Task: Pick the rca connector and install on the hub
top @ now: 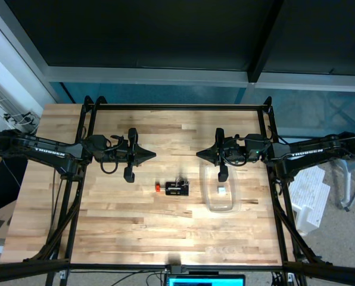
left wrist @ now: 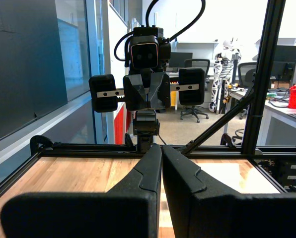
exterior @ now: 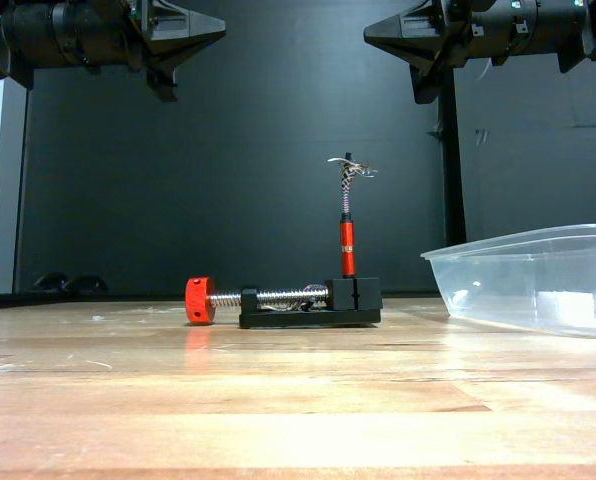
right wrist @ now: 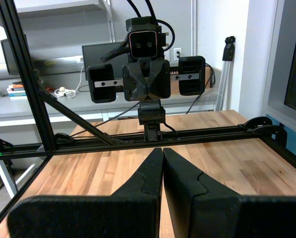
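Item one, the rca connector point(exterior: 347, 235): we record it as a slim upright piece with a red sleeve and a braided metallic end, standing on the black end block of the hub point(exterior: 310, 319), well apart from both sets of fingers and touched by neither. The hub lies flat near the middle of the table point(top: 106, 226), its red knob point(exterior: 199, 300) at the end toward the left arm. Just beside it, toward the right arm, sits a clear plastic tray point(top: 220, 210) holding a small white square piece point(top: 222, 189). The left gripper point(top: 153, 155) hangs high over the table beyond the hub, its fingers pressed together on nothing. The right gripper point(top: 198, 155) faces it tip to tip across a gap, fingers likewise closed and empty.
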